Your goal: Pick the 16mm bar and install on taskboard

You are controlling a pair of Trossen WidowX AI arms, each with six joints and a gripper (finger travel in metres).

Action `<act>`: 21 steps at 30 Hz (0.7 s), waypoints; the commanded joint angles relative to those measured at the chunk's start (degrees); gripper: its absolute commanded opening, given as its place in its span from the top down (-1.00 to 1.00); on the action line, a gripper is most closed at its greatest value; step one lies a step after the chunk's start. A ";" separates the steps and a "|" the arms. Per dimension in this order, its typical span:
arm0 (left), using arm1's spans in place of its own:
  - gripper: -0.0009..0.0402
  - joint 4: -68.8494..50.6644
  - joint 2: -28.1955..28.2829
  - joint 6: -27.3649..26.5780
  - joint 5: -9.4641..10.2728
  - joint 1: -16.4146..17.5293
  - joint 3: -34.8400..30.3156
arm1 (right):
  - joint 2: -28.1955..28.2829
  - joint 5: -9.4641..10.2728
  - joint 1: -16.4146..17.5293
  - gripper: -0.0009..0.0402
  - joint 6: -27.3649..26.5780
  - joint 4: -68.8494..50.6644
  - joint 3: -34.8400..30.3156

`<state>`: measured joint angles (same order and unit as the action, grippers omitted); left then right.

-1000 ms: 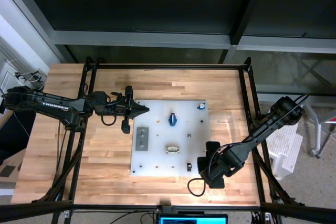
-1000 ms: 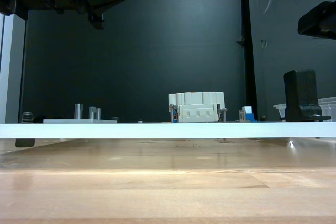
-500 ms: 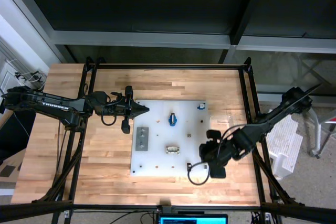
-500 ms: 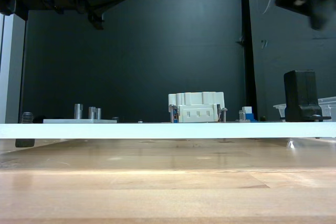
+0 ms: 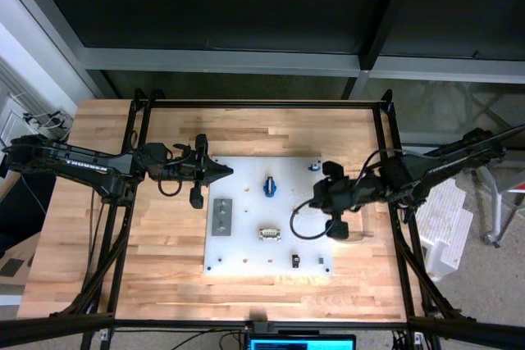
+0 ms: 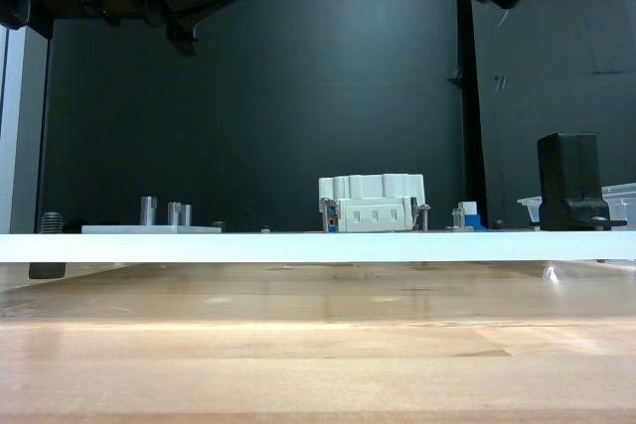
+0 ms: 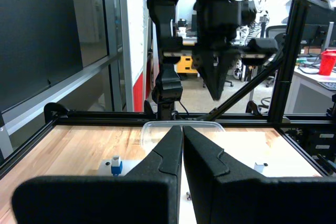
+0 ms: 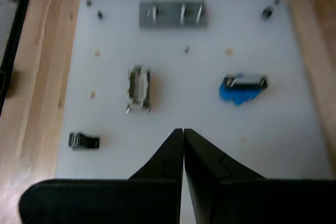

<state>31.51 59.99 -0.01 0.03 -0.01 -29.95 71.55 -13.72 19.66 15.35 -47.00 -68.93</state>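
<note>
Well, my left tool (image 5: 225, 171) hangs pressed together above the taskboard's (image 5: 246, 243) left edge. My right tool (image 8: 183, 130), likewise pressed together, hovers over its right edge. I can't spot the 16mm bar, so its direction is unknown.

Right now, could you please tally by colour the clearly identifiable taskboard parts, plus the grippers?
Grey: 1, grey block
Blue: 2, blue part, small blue piece
Cream: 1, cream connector
Black: 1, black connector
Grippers: 2, shut; left gripper above taskboard's left edge, right gripper above its right side
Total: 7
</note>
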 commanded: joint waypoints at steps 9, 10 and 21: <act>0.96 0.02 0.02 0.00 0.00 0.00 0.00 | -5.97 0.26 -6.67 0.96 -9.66 12.31 5.75; 0.96 0.02 0.02 0.00 0.00 0.00 0.00 | -6.69 0.33 -7.28 0.96 -10.47 13.81 6.80; 0.96 0.02 0.00 0.00 0.00 0.00 0.00 | -11.76 7.91 -15.30 0.96 -14.88 33.44 18.03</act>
<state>31.51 59.99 -0.01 0.03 -0.01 -29.93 60.07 -6.35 5.21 0.56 -15.81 -52.07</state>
